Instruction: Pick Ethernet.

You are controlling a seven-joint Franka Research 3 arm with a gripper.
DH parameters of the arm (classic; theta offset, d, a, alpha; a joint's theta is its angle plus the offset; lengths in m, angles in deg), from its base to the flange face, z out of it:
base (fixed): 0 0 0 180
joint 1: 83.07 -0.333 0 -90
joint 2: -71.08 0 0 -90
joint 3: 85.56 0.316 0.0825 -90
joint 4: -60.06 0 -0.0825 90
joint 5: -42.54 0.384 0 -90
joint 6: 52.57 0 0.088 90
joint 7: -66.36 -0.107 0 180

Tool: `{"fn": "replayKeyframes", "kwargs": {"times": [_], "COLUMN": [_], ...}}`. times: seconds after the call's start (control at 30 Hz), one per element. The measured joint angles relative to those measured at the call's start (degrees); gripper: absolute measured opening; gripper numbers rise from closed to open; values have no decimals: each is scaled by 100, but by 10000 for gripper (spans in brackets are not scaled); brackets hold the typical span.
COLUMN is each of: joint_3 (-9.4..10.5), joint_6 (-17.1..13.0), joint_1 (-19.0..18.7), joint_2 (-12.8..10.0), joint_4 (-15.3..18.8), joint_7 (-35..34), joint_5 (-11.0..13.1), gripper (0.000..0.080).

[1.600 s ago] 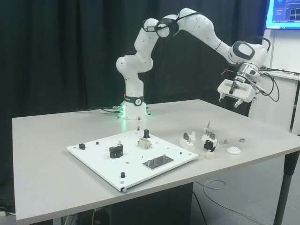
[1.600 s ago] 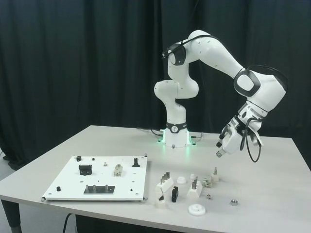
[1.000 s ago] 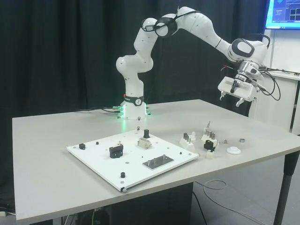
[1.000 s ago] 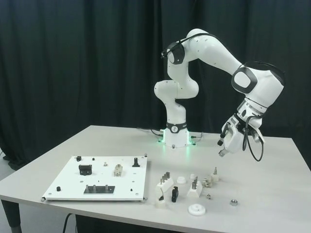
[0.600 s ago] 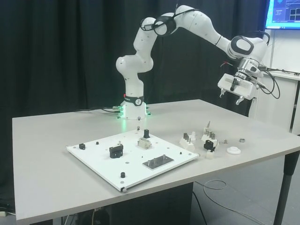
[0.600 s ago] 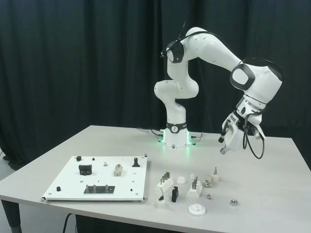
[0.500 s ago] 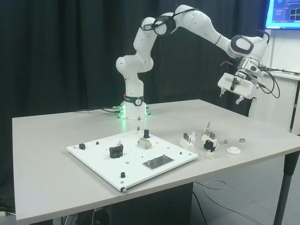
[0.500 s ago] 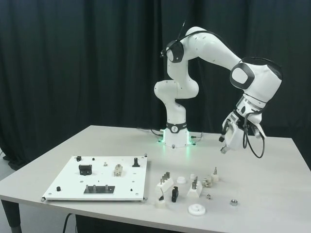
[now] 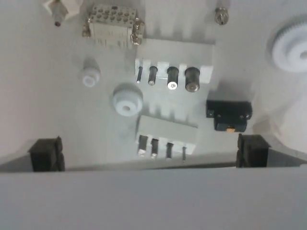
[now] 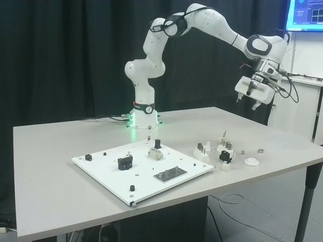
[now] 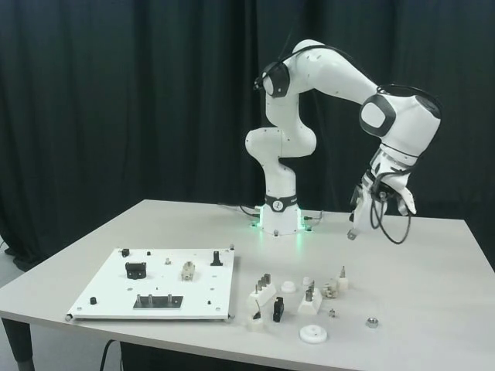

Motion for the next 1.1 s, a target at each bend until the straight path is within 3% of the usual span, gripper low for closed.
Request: {"fn": "replayKeyframes", "kwargs": {"times": [0.53,0.9,1.1], "joint_3": [-488,-852,-1015], "joint_6": [-41,-64,-198], "joint_1": [12,19,19], "joint_2": [20,21,40], "joint_4": [107,281,337], "joint_7": [-2335,-2639,-4008], "joint_5": [426,915,1135], "gripper": [800,800,800]}}
